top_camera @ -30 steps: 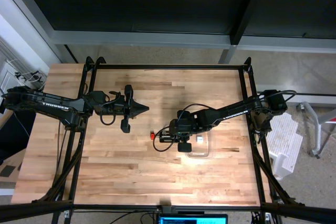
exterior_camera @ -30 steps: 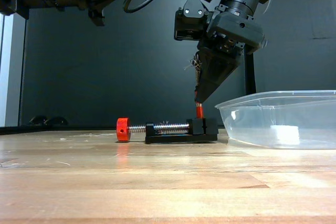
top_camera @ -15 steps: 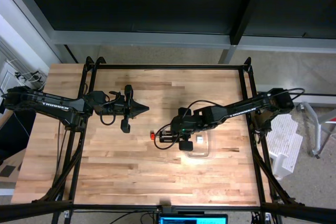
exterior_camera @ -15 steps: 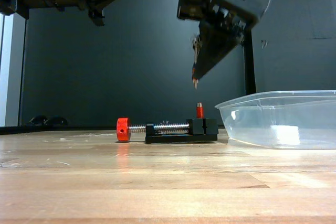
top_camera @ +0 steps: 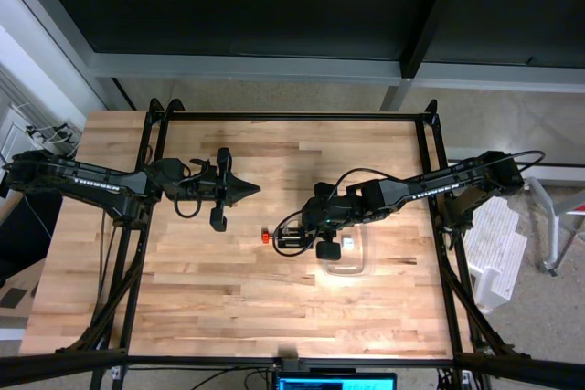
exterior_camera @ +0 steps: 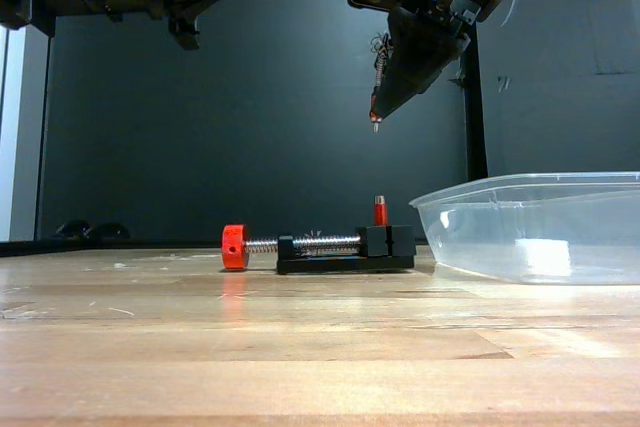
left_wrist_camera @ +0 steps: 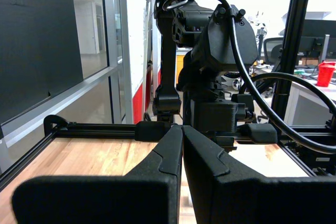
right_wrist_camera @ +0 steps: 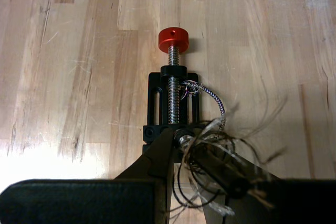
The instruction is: Remove the RCA connector from the receptacle and place in the container
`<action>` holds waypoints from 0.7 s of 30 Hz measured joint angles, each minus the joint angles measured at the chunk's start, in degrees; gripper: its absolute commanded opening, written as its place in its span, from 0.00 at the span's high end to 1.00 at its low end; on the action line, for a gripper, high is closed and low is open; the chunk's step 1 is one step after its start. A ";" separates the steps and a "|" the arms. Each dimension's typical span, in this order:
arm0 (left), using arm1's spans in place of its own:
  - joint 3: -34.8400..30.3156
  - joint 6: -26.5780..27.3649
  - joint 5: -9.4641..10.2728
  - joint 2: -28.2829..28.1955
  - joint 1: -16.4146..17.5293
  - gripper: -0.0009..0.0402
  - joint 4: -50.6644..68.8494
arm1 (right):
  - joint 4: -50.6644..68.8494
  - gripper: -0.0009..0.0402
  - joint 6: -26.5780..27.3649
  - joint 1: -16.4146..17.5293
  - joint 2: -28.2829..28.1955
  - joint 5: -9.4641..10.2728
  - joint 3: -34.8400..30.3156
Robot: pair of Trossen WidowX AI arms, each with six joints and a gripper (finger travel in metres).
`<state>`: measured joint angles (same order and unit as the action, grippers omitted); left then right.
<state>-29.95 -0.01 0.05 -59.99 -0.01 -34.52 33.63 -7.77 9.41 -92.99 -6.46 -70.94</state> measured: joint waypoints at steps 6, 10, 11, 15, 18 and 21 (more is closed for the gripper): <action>0.02 0.00 0.00 0.00 0.00 0.98 -0.02 | 1.20 0.98 -0.50 0.37 0.26 0.04 0.00; 0.02 0.00 0.00 0.00 0.00 0.98 -0.02 | 3.28 0.98 -0.50 1.09 1.22 0.02 0.11; 0.02 0.02 0.00 0.00 0.00 0.98 -0.02 | 3.39 0.98 -0.50 1.22 1.66 0.02 0.44; 0.02 0.00 0.00 0.00 0.00 0.98 0.00 | 3.58 0.98 -0.85 1.77 4.15 0.04 2.78; 0.02 0.02 0.00 0.00 0.00 0.98 -0.02 | 3.50 0.98 -1.33 1.99 6.38 0.04 4.85; 0.02 0.02 0.00 0.00 0.00 0.98 -0.02 | 3.52 0.98 -2.03 2.16 8.59 0.02 7.39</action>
<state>-29.93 0.01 0.05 -59.99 -0.01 -34.54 37.15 -9.80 11.57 -84.40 -6.44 -63.55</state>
